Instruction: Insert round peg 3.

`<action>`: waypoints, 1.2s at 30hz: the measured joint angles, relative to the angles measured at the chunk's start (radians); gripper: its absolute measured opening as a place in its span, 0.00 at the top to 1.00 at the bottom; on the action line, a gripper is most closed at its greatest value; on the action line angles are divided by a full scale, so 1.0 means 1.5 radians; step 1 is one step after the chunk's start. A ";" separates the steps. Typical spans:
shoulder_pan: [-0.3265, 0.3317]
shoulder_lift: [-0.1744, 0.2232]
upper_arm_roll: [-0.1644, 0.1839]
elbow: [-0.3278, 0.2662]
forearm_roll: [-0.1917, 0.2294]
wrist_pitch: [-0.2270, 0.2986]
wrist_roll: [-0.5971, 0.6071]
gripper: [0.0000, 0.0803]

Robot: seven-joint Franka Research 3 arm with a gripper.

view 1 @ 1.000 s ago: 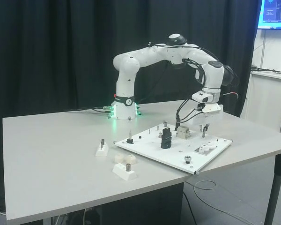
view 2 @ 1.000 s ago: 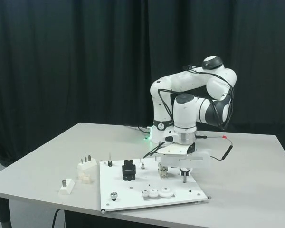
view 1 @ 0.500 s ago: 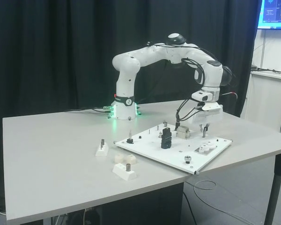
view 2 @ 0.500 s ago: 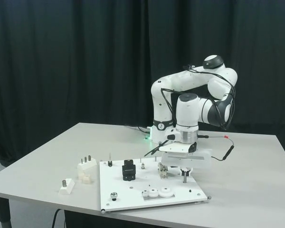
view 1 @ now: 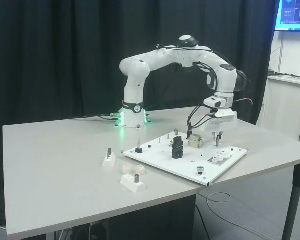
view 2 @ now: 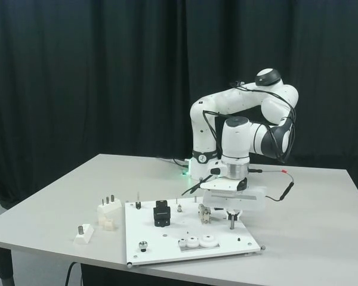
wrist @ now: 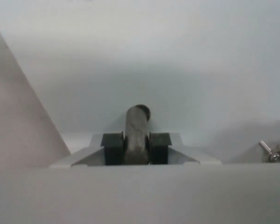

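Over the far right part of the white board [view 2: 167, 253], the gripper [view 2: 231, 218] is hanging with its two black fingers [wrist: 113, 148] pressing in on the round peg [wrist: 136, 133] — the wrist view is showing the pads pinching it from both sides, with the peg's free end sticking out beyond them toward the board. In the second room view the peg [view 2: 231, 223] is pointing straight down below the hand, its tip looking just above the board surface; whether it is touching or already seated I cannot tell, and no hole is showing up under it in the wrist view.

The peg is looking like a short, stiff cylinder, probably metal and light for this arm. Its smooth round side is likely making it slippery, prone to sliding up or twisting between flat pads if the tip is catching on a hole's edge — so a hold around the upper shank, leaving the lower end free, is suiting the job, and that is where the fingers are sitting now. It is not appearing fragile, though any tilt could be jamming it in a close-fitting hole.

The white gears [view 2: 196, 241] are lying nearer the board's front edge, apart from the gripper, and the black block [view 2: 161, 213] is standing well off to the side.
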 joint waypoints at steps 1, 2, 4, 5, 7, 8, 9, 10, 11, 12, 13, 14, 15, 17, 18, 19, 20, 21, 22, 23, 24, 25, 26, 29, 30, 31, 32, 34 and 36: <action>0.001 0.000 0.000 -0.001 0.000 0.000 0.001 0.86; 0.001 -0.001 0.000 -0.001 0.000 0.000 0.002 0.86; 0.002 -0.002 0.000 -0.003 0.000 0.000 0.003 0.86; 0.003 -0.003 0.000 -0.003 0.000 0.000 0.004 0.86; 0.004 -0.004 0.000 -0.004 0.000 -0.002 0.005 0.86; 0.004 -0.005 0.000 -0.004 0.000 -0.002 0.005 0.86; 0.005 -0.006 0.000 -0.005 0.000 -0.003 0.005 0.86; 0.006 -0.007 0.000 -0.006 0.000 -0.003 0.006 0.86; 0.007 -0.008 0.001 -0.007 0.000 -0.004 0.006 0.86; 0.008 -0.008 0.001 -0.008 0.000 -0.004 0.007 0.86; 0.009 -0.009 0.000 -0.009 0.000 -0.003 0.007 0.86; 0.009 -0.009 0.000 -0.010 0.000 -0.003 0.007 0.86; 0.010 -0.009 0.000 -0.011 0.001 -0.002 0.007 0.86; 0.011 -0.009 0.000 -0.012 0.002 -0.001 0.007 0.86; 0.011 -0.009 0.000 -0.012 0.002 0.000 0.007 0.86; 0.011 -0.009 0.000 -0.012 0.002 0.000 0.007 0.86; 0.011 -0.009 0.000 -0.012 0.002 0.001 0.007 0.86; 0.011 -0.009 0.000 -0.012 0.002 0.002 0.007 0.86; 0.011 -0.009 0.001 -0.013 0.002 0.004 0.007 0.86; 0.011 -0.009 0.001 -0.013 0.002 0.005 0.007 0.86; 0.011 -0.009 0.001 -0.013 0.003 0.007 0.007 0.86; 0.011 -0.009 0.001 -0.014 0.003 0.010 0.007 0.86; 0.011 -0.009 0.002 -0.014 0.003 0.012 0.007 0.86; 0.011 -0.009 0.002 -0.016 0.006 0.017 0.007 0.86; 0.011 -0.009 0.002 -0.016 0.007 0.018 0.007 0.86; 0.011 -0.009 0.002 -0.017 0.008 0.018 0.007 0.86; 0.011 -0.009 0.002 -0.017 0.009 0.019 0.007 0.86; 0.011 -0.009 0.002 -0.018 0.011 0.019 0.007 0.86; 0.011 -0.009 0.002 -0.018 0.012 0.019 0.007 0.86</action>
